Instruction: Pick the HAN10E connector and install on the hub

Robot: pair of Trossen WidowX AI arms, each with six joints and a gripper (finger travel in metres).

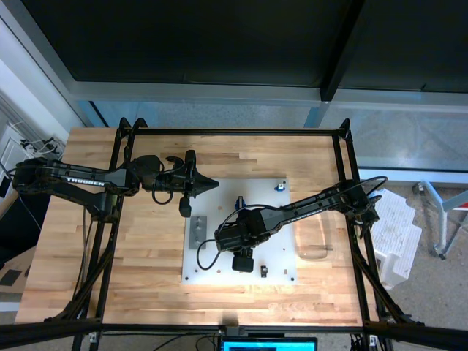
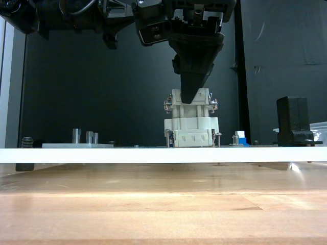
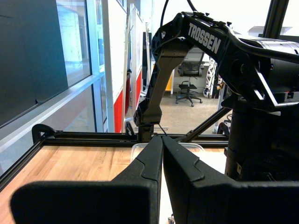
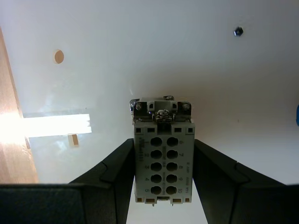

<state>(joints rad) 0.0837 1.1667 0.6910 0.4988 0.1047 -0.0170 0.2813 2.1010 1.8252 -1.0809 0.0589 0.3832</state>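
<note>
- Low view shows my right gripper [image 2: 190,97] directly above the hub [image 2: 191,133], pointing straight down and clamped on the HAN10E connector [image 2: 205,106].
- The connector rests on top of the hub, lined up with it end to end, and the two bodies look to be touching.
- Much of the connector's body stands proud above the hub, so I judge that mating has begun but is not pressed home. I cannot tell whether any latch or pin has engaged.
- From my right wrist camera, my fingers [image 4: 117,163] press flat against the connector's two long sides. Its rows of contact holes face the lens and its screw end reaches past my fingertips. The hub is hidden beneath the connector from this angle.
- My left gripper [image 1: 212,183] hangs well apart from the hub, out toward the far left edge of the white task board [image 1: 278,212]. Its fingers are closed together with nothing between them, and it plays no part in this step.
- As I judge it, the pick, the carry and the alignment over the hub are done.
- What is left is a straight push down until the connector seats flush on the hub, then opening my right fingers and lifting clear.
- I think the risk is a tilt during the push, since a cocked connector could bind on the hub instead of sliding in.
</note>
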